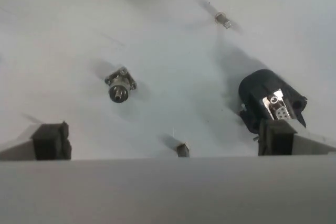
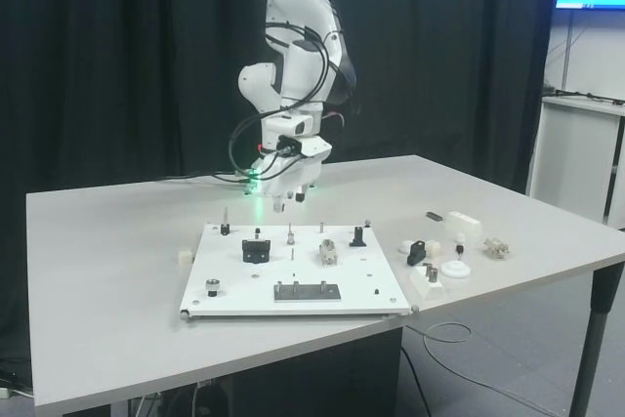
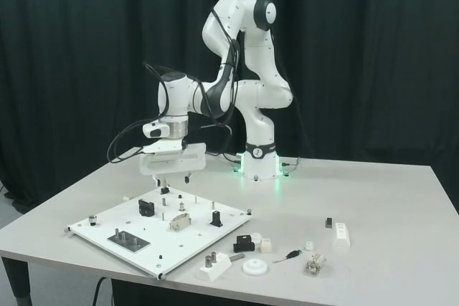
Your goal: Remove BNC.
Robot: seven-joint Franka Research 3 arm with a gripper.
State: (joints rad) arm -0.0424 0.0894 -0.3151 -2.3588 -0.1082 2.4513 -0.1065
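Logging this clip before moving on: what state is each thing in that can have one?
Gripper: open, holding nothing, hovering above the board.
BNC: still mounted upright on the board, untouched.
Black connector: seated on the board.
Board: flat on the table.

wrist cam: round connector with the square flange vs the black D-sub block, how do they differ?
The round connector is a small bare metal part on a square flange; the D-sub block is a much bulkier black housing. The round connector lies between the two fingertips, apart from both; the D-sub block sits right behind one fingertip. Both are mounted on the white board.
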